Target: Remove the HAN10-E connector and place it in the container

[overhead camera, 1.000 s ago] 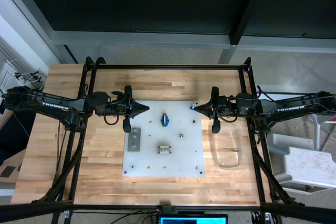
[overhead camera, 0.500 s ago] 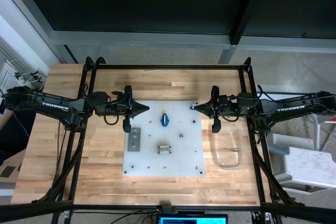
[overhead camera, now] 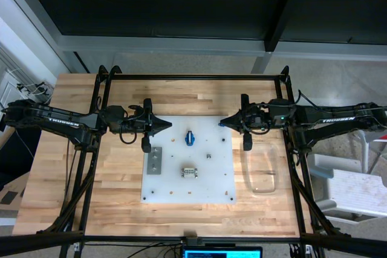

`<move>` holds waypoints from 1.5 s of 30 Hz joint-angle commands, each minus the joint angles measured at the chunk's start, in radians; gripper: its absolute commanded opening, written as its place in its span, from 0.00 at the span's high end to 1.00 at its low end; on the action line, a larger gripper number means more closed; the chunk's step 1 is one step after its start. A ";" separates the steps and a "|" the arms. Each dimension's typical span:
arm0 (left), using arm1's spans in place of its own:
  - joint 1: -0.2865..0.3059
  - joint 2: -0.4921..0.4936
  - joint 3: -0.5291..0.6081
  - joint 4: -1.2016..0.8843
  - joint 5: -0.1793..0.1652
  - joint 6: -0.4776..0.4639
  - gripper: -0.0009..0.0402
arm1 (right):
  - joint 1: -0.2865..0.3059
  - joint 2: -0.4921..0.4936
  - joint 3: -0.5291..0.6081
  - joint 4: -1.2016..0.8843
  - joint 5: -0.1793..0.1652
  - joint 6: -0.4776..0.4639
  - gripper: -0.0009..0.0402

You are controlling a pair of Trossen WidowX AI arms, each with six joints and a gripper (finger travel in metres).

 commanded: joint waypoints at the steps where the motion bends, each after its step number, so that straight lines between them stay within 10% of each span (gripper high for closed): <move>1: 0.000 0.000 0.000 0.000 0.000 0.000 0.98 | 0.014 0.058 0.079 -0.096 0.002 0.023 0.98; 45: 0.000 0.000 0.000 0.000 0.000 0.000 0.98 | 0.156 0.900 1.047 -1.057 0.008 0.127 0.98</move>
